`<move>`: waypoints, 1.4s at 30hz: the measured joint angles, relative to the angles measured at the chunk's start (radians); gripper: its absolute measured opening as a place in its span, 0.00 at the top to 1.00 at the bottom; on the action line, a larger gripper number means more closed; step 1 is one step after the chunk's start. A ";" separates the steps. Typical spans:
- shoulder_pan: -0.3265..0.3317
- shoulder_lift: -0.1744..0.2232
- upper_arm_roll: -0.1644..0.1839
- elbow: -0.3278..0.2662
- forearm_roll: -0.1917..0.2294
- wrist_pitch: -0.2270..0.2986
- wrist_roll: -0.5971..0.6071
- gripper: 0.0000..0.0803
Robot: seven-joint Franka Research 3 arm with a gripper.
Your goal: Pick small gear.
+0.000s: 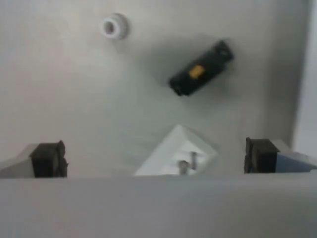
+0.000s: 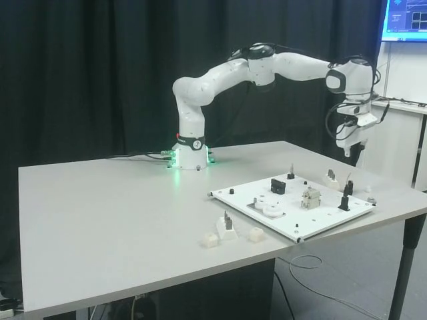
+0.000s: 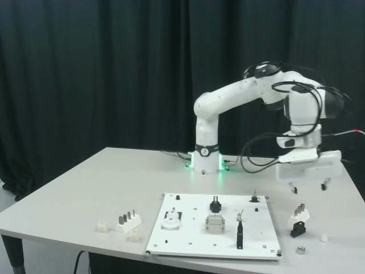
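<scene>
Hangs high over the desk [image 3: 68, 200], past the end of the white board [image 3: 188, 240], fingers [image 1: 48, 159] spread wide apart and gripping nothing. Below, on the bare desk: small gear [image 1: 114, 26], white and ring-shaped, lying free and well apart from the fingers; near it a black cylindrical part [image 1: 201, 68]; closer under the fingers a white block [image 1: 178, 153] with upright pins. In the second room view, small gear near the desk's front edge, just beside the black cylindrical part.
</scene>
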State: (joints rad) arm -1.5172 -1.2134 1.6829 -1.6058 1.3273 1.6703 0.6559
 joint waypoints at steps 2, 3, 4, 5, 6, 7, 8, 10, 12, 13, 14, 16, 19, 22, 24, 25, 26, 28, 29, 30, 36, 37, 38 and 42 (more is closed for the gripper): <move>-0.001 -0.002 0.015 0.016 -0.005 0.013 0.012 0.00; -0.002 -0.004 0.022 0.023 -0.007 0.020 0.016 0.00; -0.003 -0.005 0.030 0.030 -0.009 0.028 0.021 0.00; -0.004 -0.006 0.037 0.036 -0.012 0.036 0.024 0.00; -0.005 -0.007 0.045 0.042 -0.015 0.044 0.026 0.00; -0.006 -0.008 0.052 0.046 -0.018 0.051 0.028 0.00; -0.008 -0.009 0.061 0.052 -0.021 0.060 0.029 0.00; -0.012 -0.011 0.076 0.060 -0.026 0.078 0.030 0.00; -0.018 -0.014 0.092 0.069 -0.030 0.094 0.030 0.00; -0.021 -0.015 0.100 0.073 -0.032 0.103 0.031 0.00; -0.025 -0.015 0.108 0.078 -0.034 0.112 0.032 0.00; -0.033 -0.016 0.125 0.086 -0.035 0.129 0.034 0.00; -0.048 -0.016 0.151 0.102 -0.038 0.156 0.039 0.00; -0.065 -0.017 0.175 0.120 -0.039 0.180 0.039 0.00; -0.078 -0.017 0.191 0.134 -0.040 0.194 0.039 0.00; -0.084 -0.018 0.198 0.140 -0.041 0.200 0.039 0.00; -0.091 -0.018 0.207 0.148 -0.042 0.208 0.040 0.00; -0.104 -0.018 0.222 0.162 -0.045 0.220 0.040 0.00; -0.110 -0.018 0.230 0.169 -0.047 0.227 0.040 0.00; -0.116 -0.018 0.237 0.176 -0.051 0.232 0.040 0.00; -0.148 -0.020 0.274 0.213 -0.081 0.250 0.040 0.00; -0.152 -0.020 0.279 0.218 -0.086 0.253 0.040 0.00; -0.156 -0.021 0.285 0.223 -0.090 0.256 0.040 0.00; -0.169 -0.024 0.302 0.235 -0.106 0.269 0.045 0.00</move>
State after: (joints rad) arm -1.6860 -1.2375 1.9846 -1.3707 1.2218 1.9389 0.7012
